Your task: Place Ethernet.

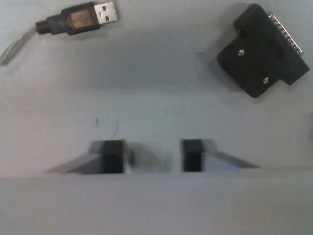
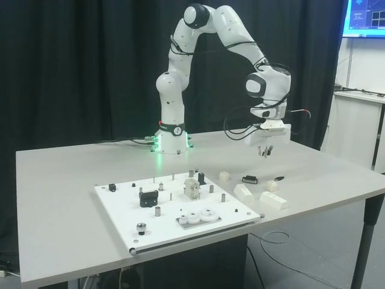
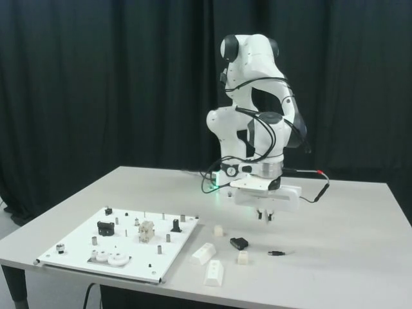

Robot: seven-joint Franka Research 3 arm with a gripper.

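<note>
Your jaws hang open & empty above the desk (image 2: 72, 180). A black D-sub connector (image 1: 264, 49) and a USB plug (image 1: 80, 18) lie nearby, neither between the jaws. You can't tell which piece, if any, is the Ethernet part.

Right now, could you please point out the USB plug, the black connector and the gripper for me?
USB plug (image 1: 78, 18): wrist view, on its black housing.
Black connector (image 1: 261, 51): wrist view, on its black shell.
Gripper (image 1: 152, 156): wrist view, midway between the fingertips.
</note>
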